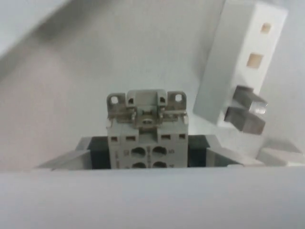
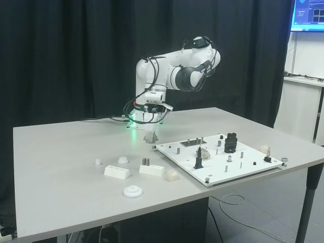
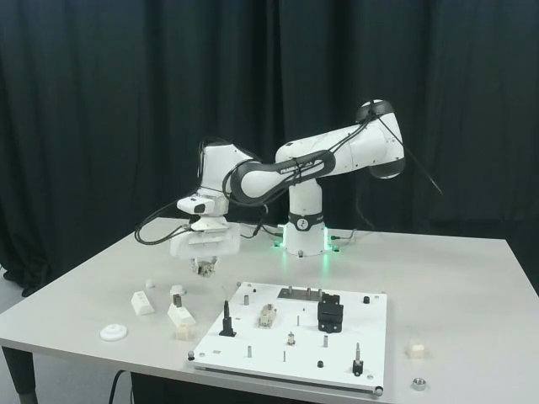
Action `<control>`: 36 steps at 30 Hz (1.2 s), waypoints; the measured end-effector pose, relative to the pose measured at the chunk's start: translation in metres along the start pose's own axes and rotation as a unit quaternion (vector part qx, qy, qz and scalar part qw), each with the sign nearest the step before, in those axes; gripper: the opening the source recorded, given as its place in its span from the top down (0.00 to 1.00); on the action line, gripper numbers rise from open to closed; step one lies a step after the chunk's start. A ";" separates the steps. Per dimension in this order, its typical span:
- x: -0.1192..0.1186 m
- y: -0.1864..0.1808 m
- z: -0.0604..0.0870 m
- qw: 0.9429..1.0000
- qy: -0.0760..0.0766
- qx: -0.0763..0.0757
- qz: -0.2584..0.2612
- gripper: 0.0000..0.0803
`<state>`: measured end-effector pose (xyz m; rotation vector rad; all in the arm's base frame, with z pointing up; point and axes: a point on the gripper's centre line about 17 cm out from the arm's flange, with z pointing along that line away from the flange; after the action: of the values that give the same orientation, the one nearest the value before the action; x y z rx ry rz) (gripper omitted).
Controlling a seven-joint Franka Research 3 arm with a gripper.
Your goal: Insert waterproof.
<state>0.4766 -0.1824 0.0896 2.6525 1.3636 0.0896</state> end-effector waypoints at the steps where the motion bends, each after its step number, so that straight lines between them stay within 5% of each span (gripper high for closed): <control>1: 0.005 0.000 -0.002 1.000 0.004 0.001 0.014 0.60; 6: 0.029 -0.002 -0.015 0.995 0.018 0.014 0.100 0.60; 12: 0.058 -0.006 -0.031 0.981 0.012 0.030 0.189 0.60; 18: 0.091 -0.014 -0.040 0.959 -0.001 0.047 0.279 0.60; 26: 0.132 -0.025 -0.048 0.920 -0.020 0.066 0.385 0.60; 36: 0.167 -0.034 -0.052 0.890 -0.034 0.082 0.446 0.60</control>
<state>0.5405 -0.0213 0.1317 3.1421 0.0311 -0.0170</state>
